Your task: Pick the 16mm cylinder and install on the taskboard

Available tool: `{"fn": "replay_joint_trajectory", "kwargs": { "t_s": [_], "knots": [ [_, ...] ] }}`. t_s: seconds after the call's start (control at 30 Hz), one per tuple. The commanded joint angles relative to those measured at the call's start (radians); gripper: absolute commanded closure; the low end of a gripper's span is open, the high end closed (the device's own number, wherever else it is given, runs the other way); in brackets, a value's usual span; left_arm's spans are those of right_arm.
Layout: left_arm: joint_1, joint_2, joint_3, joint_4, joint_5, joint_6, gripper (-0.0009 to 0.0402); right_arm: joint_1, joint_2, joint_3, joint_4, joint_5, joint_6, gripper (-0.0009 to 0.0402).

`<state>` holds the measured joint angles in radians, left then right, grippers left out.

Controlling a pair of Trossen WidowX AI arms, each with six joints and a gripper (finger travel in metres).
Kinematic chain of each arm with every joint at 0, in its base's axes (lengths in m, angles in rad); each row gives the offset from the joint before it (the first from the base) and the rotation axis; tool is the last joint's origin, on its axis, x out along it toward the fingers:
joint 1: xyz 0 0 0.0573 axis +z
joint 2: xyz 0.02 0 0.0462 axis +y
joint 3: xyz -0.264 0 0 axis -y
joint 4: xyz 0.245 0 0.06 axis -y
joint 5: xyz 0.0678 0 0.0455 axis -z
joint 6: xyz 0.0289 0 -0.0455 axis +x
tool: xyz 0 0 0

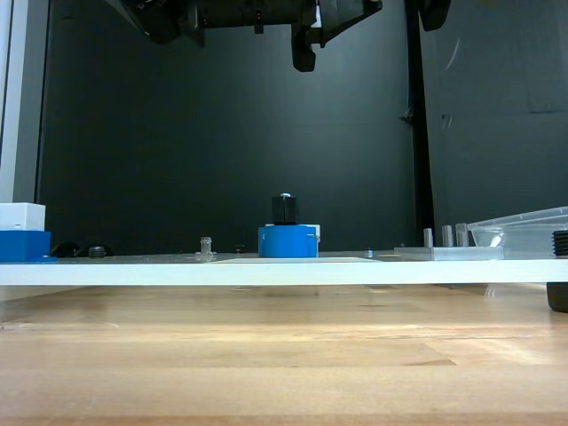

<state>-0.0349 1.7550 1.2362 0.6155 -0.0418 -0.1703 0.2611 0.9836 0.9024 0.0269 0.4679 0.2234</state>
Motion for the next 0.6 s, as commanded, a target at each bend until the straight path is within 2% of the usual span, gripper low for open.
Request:
{"fn": "replay_joint_trajectory", "kwargs": {
  "t_s": [0.03, 0.43, 0.53, 0.6],
  "knots": [
    [0.002, -0.001, -0.001, -0.012, 0.001, 0.002, 0.0258, 0.000, -0.002, 0.001, 0.000, 0.001, -0.005, 0.0393],
    [0.002, -0.001, -0.001, 0.002, 0.002, 0.002, 0.0319, 0.000, -0.002, 0.001, -0.001, 0.001, -0.004, 0.0393],
    [0.003, -0.001, -0.001, 0.002, 0.026, 0.002, 0.0336, 0.000, -0.002, 0.001, -0.001, 0.001, -0.004, 0.0393],
    [0.003, -0.001, -0.001, 0.000, 0.031, 0.002, 0.0346, 0.000, -0.002, 0.001, -0.001, 0.001, -0.003, 0.0393]
  ]
}}
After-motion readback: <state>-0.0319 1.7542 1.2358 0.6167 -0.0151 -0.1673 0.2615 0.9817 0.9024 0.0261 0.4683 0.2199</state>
